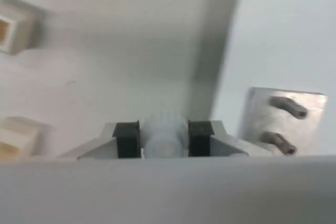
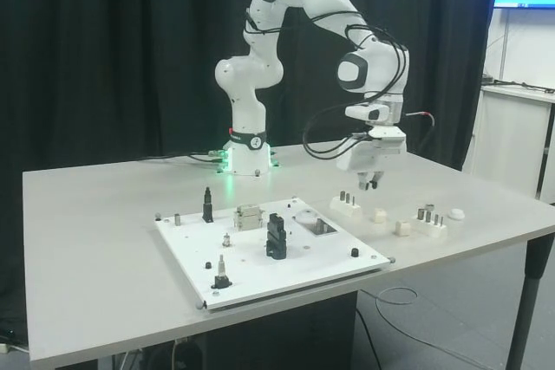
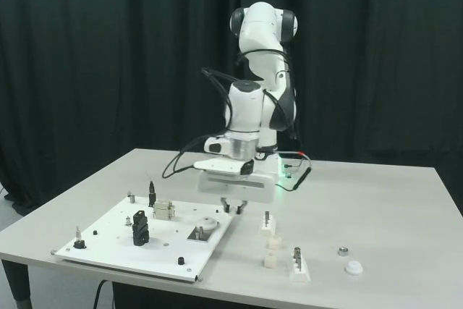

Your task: Insert small gear.

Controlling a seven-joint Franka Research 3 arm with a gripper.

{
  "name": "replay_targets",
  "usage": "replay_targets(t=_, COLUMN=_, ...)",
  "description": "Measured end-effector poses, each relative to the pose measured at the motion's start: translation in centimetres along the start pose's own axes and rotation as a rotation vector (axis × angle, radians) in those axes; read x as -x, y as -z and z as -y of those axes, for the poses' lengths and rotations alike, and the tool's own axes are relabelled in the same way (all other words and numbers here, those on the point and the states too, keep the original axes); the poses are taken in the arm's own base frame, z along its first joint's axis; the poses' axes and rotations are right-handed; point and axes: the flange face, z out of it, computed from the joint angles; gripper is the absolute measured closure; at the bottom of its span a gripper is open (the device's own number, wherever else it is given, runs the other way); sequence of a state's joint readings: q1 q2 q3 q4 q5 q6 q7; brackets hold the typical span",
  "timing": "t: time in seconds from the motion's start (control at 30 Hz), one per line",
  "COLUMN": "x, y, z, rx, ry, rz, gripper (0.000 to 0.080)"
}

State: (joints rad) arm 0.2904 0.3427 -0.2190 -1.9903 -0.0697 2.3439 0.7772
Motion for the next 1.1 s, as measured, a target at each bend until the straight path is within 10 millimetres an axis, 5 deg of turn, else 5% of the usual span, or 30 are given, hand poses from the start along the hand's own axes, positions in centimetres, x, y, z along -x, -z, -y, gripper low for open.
replay_targets(t=1.1, x=-4.6, y=-5.0, z=-7.4, rx=-0.021, ry=0.004, rz=0.067, gripper=0.0611)
